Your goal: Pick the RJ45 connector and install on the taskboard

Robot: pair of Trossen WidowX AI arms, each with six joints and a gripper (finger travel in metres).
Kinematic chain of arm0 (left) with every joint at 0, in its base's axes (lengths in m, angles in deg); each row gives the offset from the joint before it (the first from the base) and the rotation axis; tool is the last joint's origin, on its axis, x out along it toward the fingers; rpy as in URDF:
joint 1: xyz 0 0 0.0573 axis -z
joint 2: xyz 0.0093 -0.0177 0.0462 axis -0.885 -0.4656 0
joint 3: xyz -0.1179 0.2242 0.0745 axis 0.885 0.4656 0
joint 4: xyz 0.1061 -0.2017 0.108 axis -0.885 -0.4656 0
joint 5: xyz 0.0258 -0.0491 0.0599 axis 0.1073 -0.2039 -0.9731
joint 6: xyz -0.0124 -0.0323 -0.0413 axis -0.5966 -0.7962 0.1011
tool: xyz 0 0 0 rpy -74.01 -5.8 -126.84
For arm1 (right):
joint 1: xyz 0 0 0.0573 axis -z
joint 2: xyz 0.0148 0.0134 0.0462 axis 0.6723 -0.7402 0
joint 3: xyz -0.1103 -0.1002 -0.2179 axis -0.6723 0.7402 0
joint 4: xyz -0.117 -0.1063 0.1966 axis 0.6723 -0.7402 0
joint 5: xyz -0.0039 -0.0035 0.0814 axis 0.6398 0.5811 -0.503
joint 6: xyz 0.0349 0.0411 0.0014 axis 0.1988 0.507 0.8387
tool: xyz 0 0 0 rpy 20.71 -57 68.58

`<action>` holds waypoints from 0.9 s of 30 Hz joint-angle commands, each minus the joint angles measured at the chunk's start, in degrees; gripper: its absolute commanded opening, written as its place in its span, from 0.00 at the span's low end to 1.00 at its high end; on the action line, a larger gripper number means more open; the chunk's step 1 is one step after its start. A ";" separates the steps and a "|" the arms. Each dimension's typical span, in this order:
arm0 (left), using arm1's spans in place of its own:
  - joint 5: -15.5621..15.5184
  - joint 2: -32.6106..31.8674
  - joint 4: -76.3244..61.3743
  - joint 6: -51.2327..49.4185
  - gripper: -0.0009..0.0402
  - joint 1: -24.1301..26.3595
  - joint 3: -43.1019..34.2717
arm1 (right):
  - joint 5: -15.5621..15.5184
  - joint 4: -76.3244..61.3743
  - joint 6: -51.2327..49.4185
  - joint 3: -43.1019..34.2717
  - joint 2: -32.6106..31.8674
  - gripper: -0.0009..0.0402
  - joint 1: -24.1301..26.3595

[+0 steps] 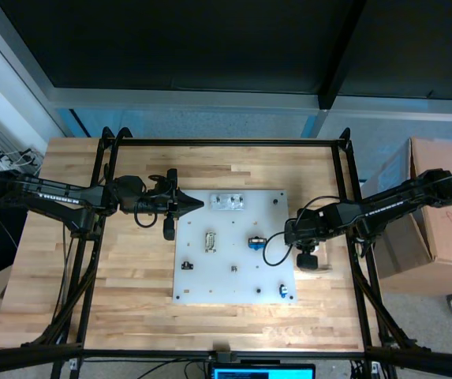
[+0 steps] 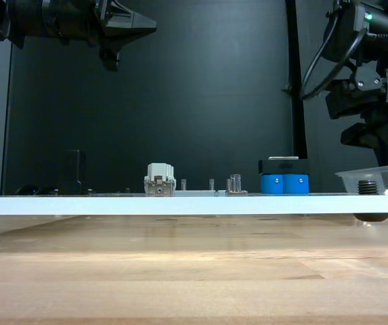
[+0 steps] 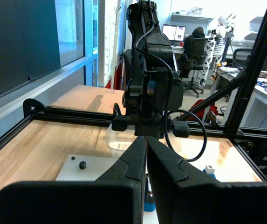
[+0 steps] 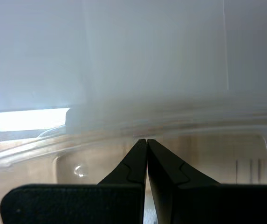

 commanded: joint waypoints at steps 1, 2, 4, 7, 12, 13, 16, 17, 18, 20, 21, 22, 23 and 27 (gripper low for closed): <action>0.02 -0.02 0.02 0.02 0.02 0.00 0.00 | 0.09 0.09 0.26 -0.33 0.04 0.02 0.02; 0.00 -0.02 0.02 0.02 0.02 -0.02 0.00 | 0.09 0.07 0.26 -0.33 0.04 0.02 0.00; 0.02 -0.02 0.00 0.02 0.02 0.00 0.00 | 0.09 0.07 0.26 -0.33 0.04 0.02 0.00; 0.02 -0.02 0.02 0.02 0.02 0.00 0.00 | 0.09 0.04 0.26 -0.33 0.04 0.02 0.02; 0.02 -0.02 0.02 0.02 0.02 -0.02 0.00 | 0.11 -0.02 0.22 -0.33 0.26 0.02 0.00; 0.02 -0.02 0.02 0.02 0.02 -0.02 0.00 | 0.11 -0.02 0.20 -0.33 0.37 0.02 0.00; 0.02 -0.02 0.00 0.02 0.02 -0.02 0.00 | 0.11 -0.17 0.22 -0.33 1.40 0.02 0.00; 0.02 -0.02 0.02 0.02 0.02 0.00 0.00 | 0.11 -0.35 0.24 -0.33 1.95 0.02 0.00; 0.02 -0.02 0.02 0.02 0.02 -0.02 0.00 | 0.11 -0.52 0.24 -0.33 2.40 0.02 0.00; 0.00 -0.02 0.02 0.02 0.02 0.00 0.00 | 0.09 -0.94 0.26 -0.42 3.61 0.02 0.02; 0.00 -0.02 0.02 0.02 0.02 -0.02 0.00 | 0.20 -1.55 0.24 -0.74 4.02 0.02 0.00; 0.02 -0.02 0.02 0.02 0.02 -0.02 0.00 | 0.61 -2.67 0.22 -1.36 4.37 0.02 0.00; 0.02 -0.02 0.02 0.02 0.02 0.00 0.00 | 0.61 -3.87 0.00 -2.16 4.59 0.02 0.02; 0.02 -0.02 0.02 0.02 0.02 -0.02 0.00 | 1.64 -8.04 -1.53 -6.64 4.81 0.02 0.02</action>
